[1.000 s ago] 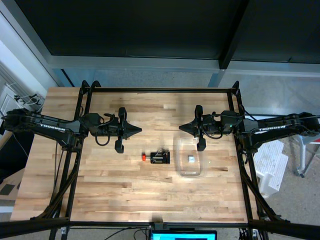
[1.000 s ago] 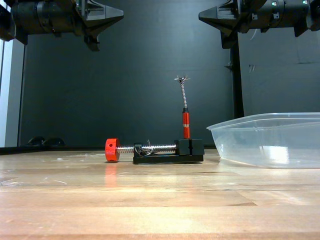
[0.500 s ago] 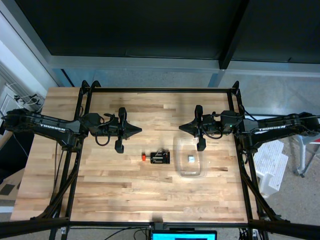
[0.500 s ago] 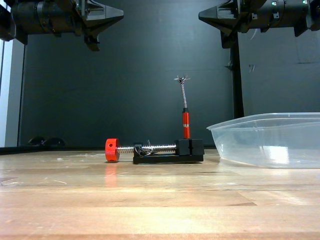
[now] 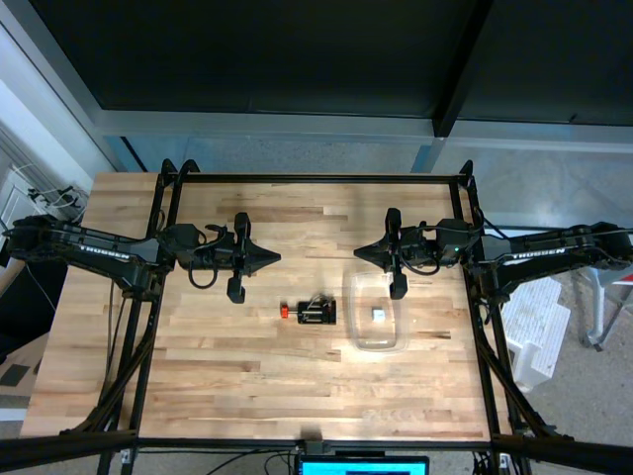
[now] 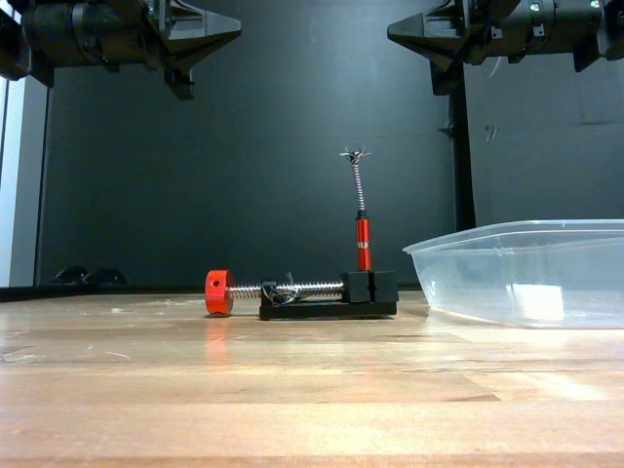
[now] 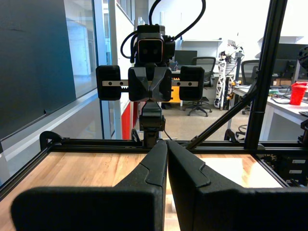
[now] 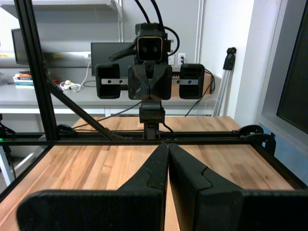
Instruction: Pick the RCA connector and install on taskboard
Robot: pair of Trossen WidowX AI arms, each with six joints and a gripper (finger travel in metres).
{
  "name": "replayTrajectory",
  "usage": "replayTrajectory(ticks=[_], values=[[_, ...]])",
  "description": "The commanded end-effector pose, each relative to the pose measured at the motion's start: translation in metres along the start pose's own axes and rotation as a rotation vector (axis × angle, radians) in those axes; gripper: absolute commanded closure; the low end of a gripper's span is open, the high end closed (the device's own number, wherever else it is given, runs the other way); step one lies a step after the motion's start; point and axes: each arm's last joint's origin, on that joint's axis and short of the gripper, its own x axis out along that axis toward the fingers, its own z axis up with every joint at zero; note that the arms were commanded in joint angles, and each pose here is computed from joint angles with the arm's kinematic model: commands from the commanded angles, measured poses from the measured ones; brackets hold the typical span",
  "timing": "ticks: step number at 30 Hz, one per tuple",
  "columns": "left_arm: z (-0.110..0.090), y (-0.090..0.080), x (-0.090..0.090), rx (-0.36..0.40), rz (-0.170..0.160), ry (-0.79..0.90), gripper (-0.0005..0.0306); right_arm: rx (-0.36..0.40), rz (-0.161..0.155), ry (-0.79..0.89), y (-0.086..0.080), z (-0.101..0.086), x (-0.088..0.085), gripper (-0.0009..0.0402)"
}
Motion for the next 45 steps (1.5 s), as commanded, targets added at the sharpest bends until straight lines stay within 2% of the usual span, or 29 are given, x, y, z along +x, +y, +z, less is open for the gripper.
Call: replayTrajectory(ticks=[1,45], values=[[0.0,0.0001,0.0001,0.0,0.0,0.0,0.03,0.0,0.0,0.009,0.0001,-0.0007,0.0001,0.0393],[0.0001,0.0,0.0,0.0,0.0,0.0,0.03,0.0,0.0,0.027,0.0,-0.0026,0.0001,0.0393]])
